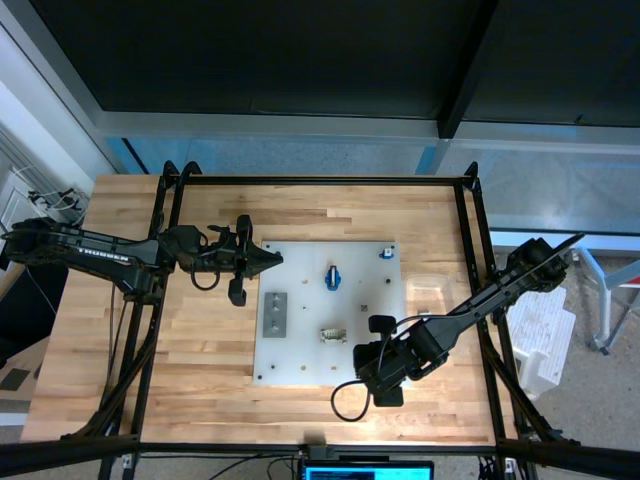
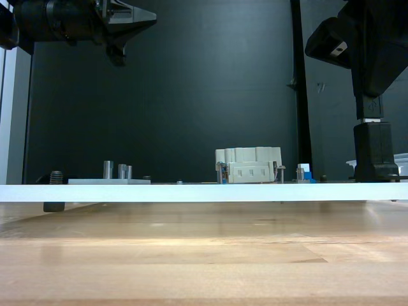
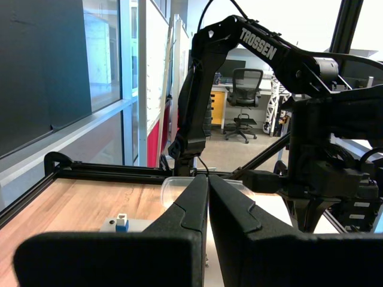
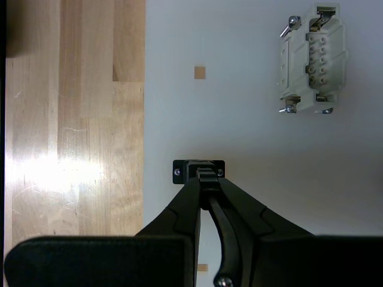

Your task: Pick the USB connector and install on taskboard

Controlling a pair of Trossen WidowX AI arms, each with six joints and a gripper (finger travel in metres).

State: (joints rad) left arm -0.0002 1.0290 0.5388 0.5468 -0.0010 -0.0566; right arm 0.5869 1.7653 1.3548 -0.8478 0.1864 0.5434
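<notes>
- Dark grey against a black fitting [image 4: 181, 171], the USB connector [image 4: 204, 172] is hard for me to separate by eye. In the right wrist view it sits at the tips of the right gripper [image 4: 205, 179], pinched between both fingers. It is right at this fitting on the taskboard [image 4: 263, 149], near the board's edge toward the wooden table [image 4: 72, 119].
- The right gripper is clamped on the plug, over the near right corner of the board. The low view shows it down at the board surface.
- The left gripper [image 1: 268, 258] hangs high at the far left corner of the board. Its fingers are pressed together on nothing, and it is well apart from the work.
- I judge that the step in hand is seating the plug in the fitting. I cannot tell whether it is already fully in.
- To do this well, I would keep the plug square to the fitting and push straight, with small force and no twist. A tilted plug can jam or slip between the fingers.
- I would let go only when the plug gives no more, then open the fingers a little and retreat straight, so they do not drag it out.
- The multi-pin socket [image 4: 312, 57] is well apart, so I expect no obstacle from it.
</notes>
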